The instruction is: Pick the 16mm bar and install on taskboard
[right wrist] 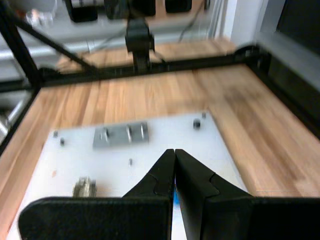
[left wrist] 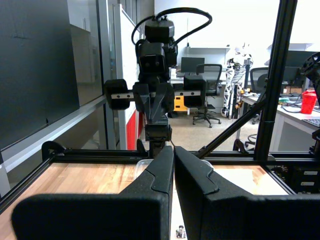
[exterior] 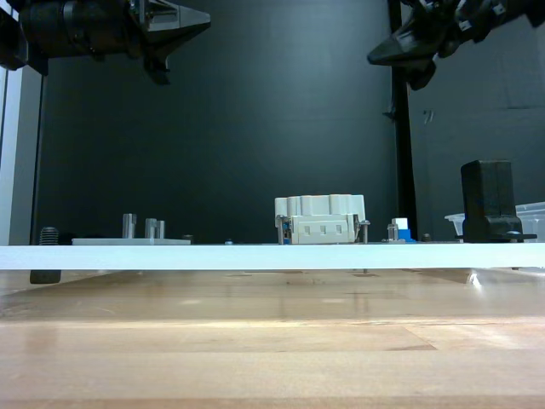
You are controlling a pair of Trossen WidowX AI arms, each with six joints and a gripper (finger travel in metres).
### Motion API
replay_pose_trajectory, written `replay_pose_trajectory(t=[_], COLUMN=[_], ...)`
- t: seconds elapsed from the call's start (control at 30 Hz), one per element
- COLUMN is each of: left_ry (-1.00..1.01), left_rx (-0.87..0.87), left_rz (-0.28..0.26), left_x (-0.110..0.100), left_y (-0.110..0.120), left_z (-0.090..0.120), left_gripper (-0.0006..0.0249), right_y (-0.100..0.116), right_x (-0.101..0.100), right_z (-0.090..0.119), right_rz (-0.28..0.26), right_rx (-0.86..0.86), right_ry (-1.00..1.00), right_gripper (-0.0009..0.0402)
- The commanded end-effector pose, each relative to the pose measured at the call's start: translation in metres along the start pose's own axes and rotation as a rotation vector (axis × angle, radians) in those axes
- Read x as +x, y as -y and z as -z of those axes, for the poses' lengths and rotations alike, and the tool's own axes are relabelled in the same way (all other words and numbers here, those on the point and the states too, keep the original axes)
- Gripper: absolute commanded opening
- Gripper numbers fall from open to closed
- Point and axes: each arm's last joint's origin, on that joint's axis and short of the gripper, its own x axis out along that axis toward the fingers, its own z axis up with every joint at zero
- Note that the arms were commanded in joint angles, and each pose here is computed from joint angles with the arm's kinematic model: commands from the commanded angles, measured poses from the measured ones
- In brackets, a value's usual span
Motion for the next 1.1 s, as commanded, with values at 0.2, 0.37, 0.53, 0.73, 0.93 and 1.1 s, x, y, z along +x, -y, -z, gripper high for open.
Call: replay_pose_trajectory(t=[0.2, 0.37, 0.53, 0.73, 0.93, 1.1], left_ry=[0.000, 0.000, 0.000, 0.000, 0.000, 0.000], left_rx=[0.000, 0.000, 0.000, 0.000, 0.000, 0.000], left_rz=[0.000, 0.000, 0.000, 0.000, 0.000, 0.000], left_x=[0.000, 0.000, 0.000, 0.000, 0.000, 0.000], left_y=[0.000, 0.000, 0.000, 0.000, 0.000, 0.000], left_z=[0.000, 0.000, 0.000, 0.000, 0.000, 0.000], left_gripper=[0.0000, 0.0000, 0.0000, 0.0000, 0.0000, 0.0000], right_y=[-0.002, -0.006, -0.009, -0.017, -0.023, -0.022], right_x=[-0.018, -0.019, -0.019, -0.021, -0.028, -0.035], right_z=[-0.008, -0.006, -0.002, 0.009, 0.019, 0.025], right_rz=[0.013, 0.020, 0.028, 0.011, 0.002, 0.021], right_rx=[-0.016, -0.028, -0.033, -0.083, -0.117, -0.129], right_ry=[-0.263, -0.417, -0.553, -0.689, -0.801, -0.896], right_gripper=[0.0000, 0.0000, 0.0000, 0.0000, 0.0000, 0.0001])
